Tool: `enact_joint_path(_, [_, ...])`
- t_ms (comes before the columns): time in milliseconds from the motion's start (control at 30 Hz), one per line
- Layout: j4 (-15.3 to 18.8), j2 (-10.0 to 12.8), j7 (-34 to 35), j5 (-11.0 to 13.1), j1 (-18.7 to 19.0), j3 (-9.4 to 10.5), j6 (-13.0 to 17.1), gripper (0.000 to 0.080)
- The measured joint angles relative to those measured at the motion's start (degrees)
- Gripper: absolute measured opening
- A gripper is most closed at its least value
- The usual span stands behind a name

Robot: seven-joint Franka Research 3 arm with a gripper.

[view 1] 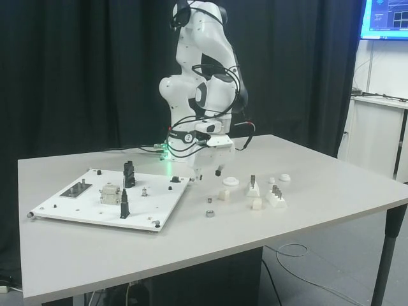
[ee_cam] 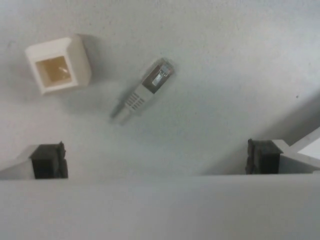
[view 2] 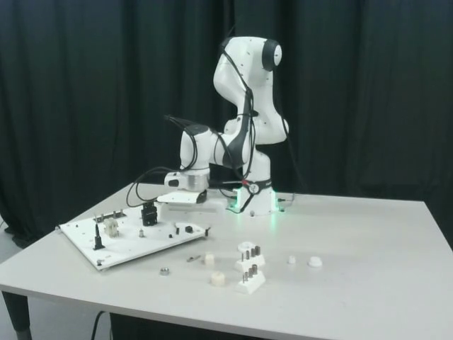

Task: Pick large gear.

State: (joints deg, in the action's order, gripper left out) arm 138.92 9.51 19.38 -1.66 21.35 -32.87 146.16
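The white robot arm [view 2: 241,127] folds forward and low, holding its gripper [ee_cam: 155,160] just above the table [view 1: 331,185] beside the white board [view 1: 95,204], jaws wide apart and empty. The large gear [view 1: 231,182] lies flat near the gripper, just beyond a small white cube [view 1: 223,194].

Black curtains [view 2: 85,92] hang in folds behind the grey worktop [view 2: 368,241] and fill the back of the room in both room views. In the first room view a lit screen [view 1: 386,19] sits high in the corner, above a white cabinet [view 1: 376,131] against a white wall [view 1: 389,67]. A cable [view 1: 299,261] loops over the grey floor [view 1: 331,280] beneath the worktop, beside its black leg [view 1: 387,261].
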Motion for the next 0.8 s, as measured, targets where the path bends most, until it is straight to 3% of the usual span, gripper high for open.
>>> enact_joint_path(300, [0.1,-1.7,2.8,2.0,0.3,1.30,-4.8,0.0800])
enact_joint_path(533, [0.9,-3.7,6.3,3.3,0.8,3.64,-8.9,0.0800])
enact_joint_path(800, [2.9,-4.8,11.4,4.5,2.3,6.36,-9.9,0.0800])
